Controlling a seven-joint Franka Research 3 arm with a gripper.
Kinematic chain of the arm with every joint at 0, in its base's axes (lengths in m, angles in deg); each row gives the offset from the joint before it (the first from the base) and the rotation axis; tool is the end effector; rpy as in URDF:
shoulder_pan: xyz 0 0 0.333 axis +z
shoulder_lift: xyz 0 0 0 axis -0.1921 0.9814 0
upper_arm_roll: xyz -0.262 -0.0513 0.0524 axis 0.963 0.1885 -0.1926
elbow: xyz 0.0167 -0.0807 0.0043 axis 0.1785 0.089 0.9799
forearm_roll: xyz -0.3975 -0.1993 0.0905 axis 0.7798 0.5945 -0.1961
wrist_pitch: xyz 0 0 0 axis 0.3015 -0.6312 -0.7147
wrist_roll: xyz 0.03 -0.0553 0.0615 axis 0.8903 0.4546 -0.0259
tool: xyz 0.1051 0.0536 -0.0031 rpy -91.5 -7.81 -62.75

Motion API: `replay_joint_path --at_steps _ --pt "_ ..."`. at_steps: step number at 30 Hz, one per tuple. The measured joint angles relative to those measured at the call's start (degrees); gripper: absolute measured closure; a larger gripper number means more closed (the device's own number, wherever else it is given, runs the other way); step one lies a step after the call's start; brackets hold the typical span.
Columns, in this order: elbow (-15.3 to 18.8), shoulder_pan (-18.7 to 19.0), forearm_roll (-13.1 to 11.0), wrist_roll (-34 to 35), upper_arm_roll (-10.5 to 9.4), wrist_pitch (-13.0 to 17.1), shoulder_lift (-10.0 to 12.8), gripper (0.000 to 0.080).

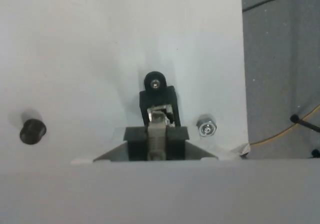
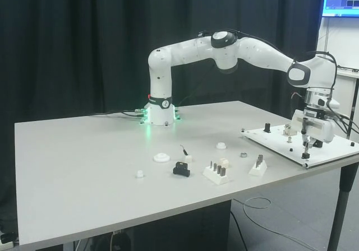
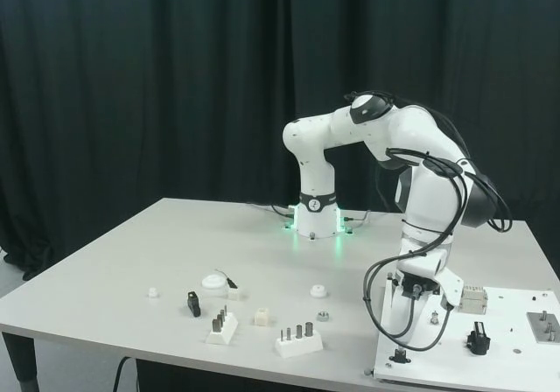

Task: Insert Ethernet.

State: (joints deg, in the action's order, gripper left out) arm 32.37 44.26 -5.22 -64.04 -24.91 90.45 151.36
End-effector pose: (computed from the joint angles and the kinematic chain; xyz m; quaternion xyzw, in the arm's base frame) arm 0.7436 0.2854 0.2065 0.9514 0.2975 0.0011 0.0791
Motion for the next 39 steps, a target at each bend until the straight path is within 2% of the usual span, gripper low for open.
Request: replay_joint_path --at_steps 22,39 --pt "-0.3 -0.4 0.0 -2.4 -0.3 0.1 0.0 0.0731" --pt "-0.7 -1.3 -0.1 -7.4 -1.2 0.2 -0.1 0.0731"
